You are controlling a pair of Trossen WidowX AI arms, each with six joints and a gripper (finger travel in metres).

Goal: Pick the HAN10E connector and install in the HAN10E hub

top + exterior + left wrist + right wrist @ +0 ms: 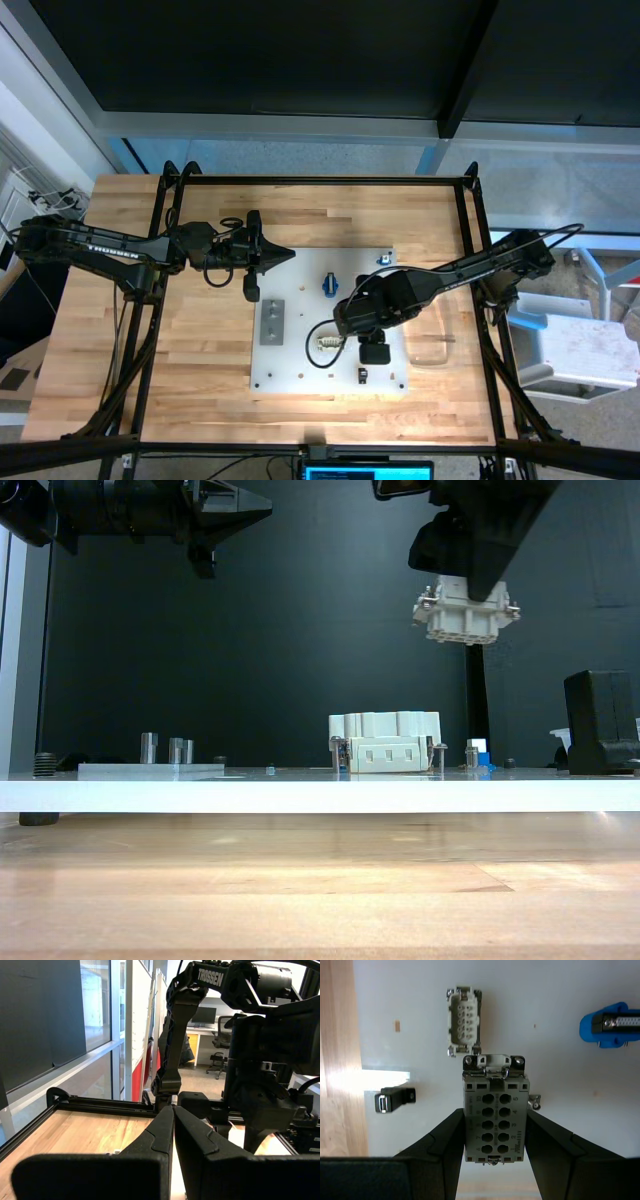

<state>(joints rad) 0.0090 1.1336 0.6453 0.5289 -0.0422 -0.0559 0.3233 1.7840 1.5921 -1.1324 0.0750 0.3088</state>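
TROSSEN is showing on right arm (216, 976); hole numbers 1–10 are showing on HAN10E connector (494, 1120). Right gripper (495, 1116) is clamping its sides, holding it above white board (560, 1075). HAN10E hub (463, 1021) is lying below, apart. Left gripper (173, 1108) is hanging raised near board's left edge, fingers together.

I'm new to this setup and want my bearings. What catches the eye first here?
The right gripper holds the HAN10E connector clamped in the air above the white board. The HAN10E hub sits on the board below, off to one side, empty. The left gripper hangs shut, high over the board's left edge.
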